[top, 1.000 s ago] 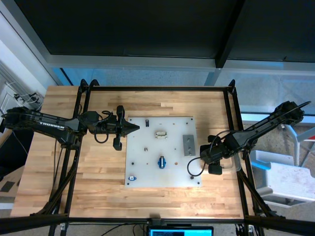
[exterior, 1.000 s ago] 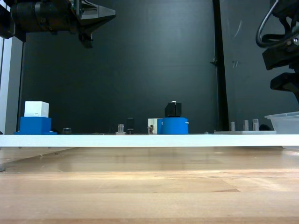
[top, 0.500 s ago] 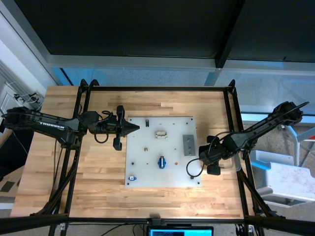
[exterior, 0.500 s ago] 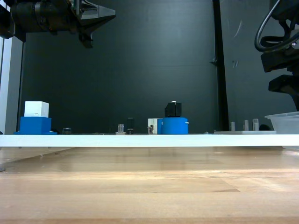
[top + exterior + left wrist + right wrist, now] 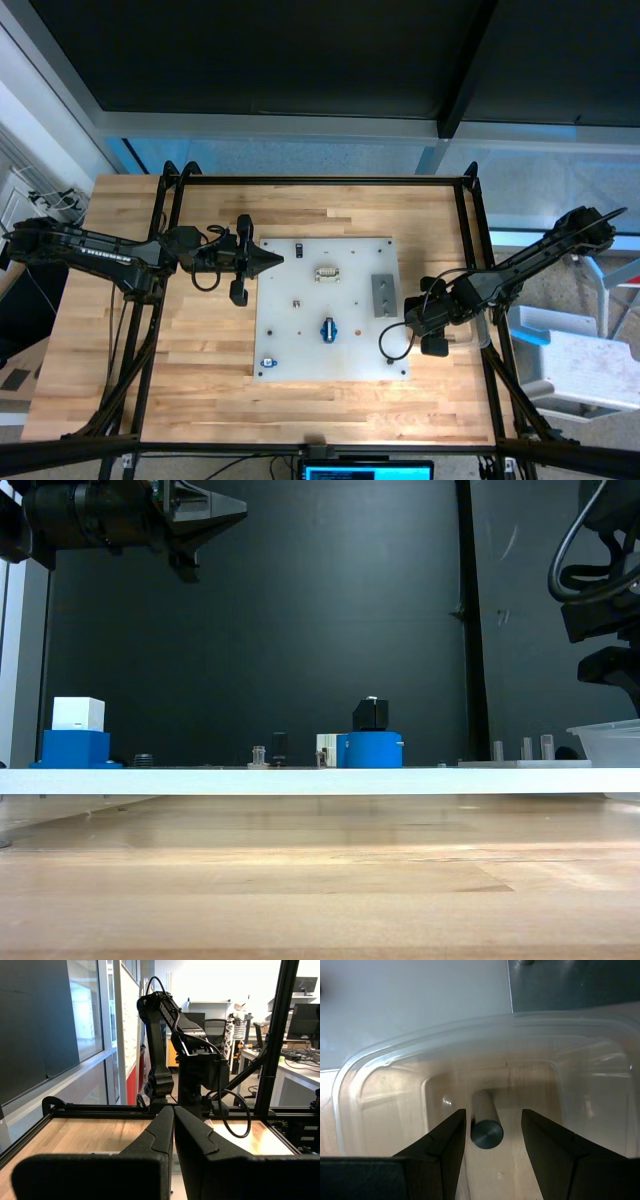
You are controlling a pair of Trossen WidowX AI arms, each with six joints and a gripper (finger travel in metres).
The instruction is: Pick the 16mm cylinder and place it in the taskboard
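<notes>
The 16mm cylinder point(image 5: 485, 1122), a dark grey stubby peg, lies on its side in a corner of the clear plastic tray point(image 5: 380, 1075). My right gripper point(image 5: 493, 1111) hovers above it, open, one finger on each side and touching nothing. In the high view the right gripper point(image 5: 438, 326) is just off the right edge of the white taskboard point(image 5: 350, 345). My left gripper point(image 5: 275, 259) is shut and empty, held high over the board's left edge, fingers pressed together point(image 5: 172, 1125).
On the taskboard stand a blue fitting point(image 5: 328, 329), a grey block point(image 5: 384, 294) and a small connector point(image 5: 326, 272). The clear tray point(image 5: 610, 742) sits on the table at the board's right side. A black frame point(image 5: 470, 250) rings the wooden table.
The right gripper shifted slightly left and back over the tray, staying open. The left arm has not moved.
</notes>
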